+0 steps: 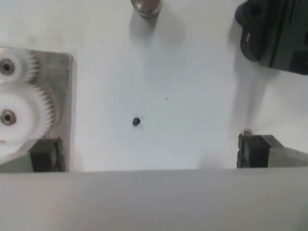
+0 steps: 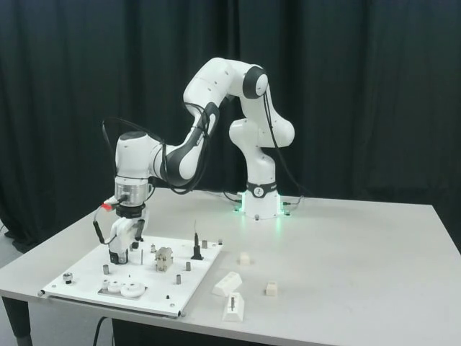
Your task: Insert square peg 1.
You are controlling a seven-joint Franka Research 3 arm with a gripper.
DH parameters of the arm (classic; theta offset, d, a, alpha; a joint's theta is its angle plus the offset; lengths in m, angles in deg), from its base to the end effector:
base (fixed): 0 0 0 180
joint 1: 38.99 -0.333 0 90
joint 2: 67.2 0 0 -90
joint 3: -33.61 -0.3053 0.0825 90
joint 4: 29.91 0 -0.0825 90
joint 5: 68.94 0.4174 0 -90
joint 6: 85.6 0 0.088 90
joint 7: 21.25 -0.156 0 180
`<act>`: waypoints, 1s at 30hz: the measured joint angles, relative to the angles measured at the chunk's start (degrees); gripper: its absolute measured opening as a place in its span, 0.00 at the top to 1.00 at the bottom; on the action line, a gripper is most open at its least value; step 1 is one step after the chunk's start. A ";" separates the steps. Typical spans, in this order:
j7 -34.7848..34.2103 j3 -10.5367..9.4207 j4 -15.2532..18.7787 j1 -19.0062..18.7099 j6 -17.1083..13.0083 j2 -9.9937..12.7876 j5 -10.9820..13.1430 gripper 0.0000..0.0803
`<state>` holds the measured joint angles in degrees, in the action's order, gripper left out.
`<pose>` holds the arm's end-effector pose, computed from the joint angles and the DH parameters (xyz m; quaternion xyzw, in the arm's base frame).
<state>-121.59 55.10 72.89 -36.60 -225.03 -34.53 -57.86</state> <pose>0.6370 -0.2667 0.1806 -0.4335 0.8988 -0.0648 0.0115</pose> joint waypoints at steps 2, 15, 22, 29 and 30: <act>-0.49 0.00 -0.24 -0.03 0.78 0.00 -0.07 0.00; -2.42 0.04 -1.00 -0.57 4.63 0.00 -0.78 0.00; -3.83 0.10 -0.95 -0.61 5.16 0.04 -2.24 0.00; -4.45 0.23 -0.88 -0.61 5.27 0.29 -3.17 0.00; -4.45 0.25 -0.88 -0.61 5.27 0.34 -3.21 0.00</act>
<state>-126.05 55.35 72.02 -37.21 -219.76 -34.18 -61.07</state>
